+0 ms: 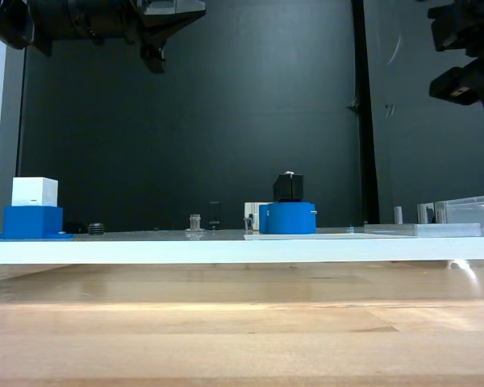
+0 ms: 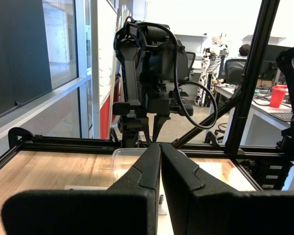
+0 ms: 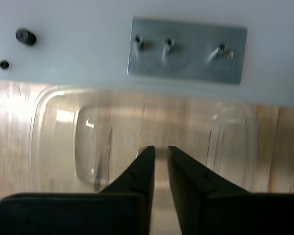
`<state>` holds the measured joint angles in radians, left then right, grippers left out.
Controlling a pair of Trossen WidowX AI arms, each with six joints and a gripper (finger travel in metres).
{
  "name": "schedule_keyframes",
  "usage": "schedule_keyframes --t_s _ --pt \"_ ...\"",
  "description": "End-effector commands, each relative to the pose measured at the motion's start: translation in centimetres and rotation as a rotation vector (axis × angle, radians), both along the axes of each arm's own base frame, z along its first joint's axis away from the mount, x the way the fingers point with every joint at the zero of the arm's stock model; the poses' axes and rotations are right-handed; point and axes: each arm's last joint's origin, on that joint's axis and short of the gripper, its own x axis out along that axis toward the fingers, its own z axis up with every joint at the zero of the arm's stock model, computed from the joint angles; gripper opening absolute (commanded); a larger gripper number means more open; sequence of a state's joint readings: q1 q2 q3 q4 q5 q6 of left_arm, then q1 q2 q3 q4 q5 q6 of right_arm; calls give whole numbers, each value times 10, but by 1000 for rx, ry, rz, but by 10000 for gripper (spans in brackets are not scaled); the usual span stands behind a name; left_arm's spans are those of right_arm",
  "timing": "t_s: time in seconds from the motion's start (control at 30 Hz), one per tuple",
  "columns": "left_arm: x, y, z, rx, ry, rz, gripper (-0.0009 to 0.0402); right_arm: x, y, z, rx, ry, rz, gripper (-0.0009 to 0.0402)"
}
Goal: Pick the 16mm cylinder and install on the taskboard
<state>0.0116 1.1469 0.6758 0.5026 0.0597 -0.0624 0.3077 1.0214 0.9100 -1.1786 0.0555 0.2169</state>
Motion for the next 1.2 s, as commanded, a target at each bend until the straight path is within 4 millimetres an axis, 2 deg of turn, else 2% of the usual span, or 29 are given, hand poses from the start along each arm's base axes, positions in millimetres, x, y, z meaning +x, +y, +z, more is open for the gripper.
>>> schedule_keyframes --t_s 0.03,0.27,0.43,0.77,1.2 --pt "0 0 0 0 0 0 0 -3 3 -1 -1 27 4 95" --pt "0 0 0 0 0 0 0 -7 9 -2 -7 46 1 189" --pt "0 0 0 0 0 0 0 -8 9 -3 1 50 -28 227" --pt "0 0 0 0 0 0 0 -7 10 -6 8 47 -65 234" --pt "0 0 0 0 0 0 0 -11 12 -35 -28 61 -127 234"
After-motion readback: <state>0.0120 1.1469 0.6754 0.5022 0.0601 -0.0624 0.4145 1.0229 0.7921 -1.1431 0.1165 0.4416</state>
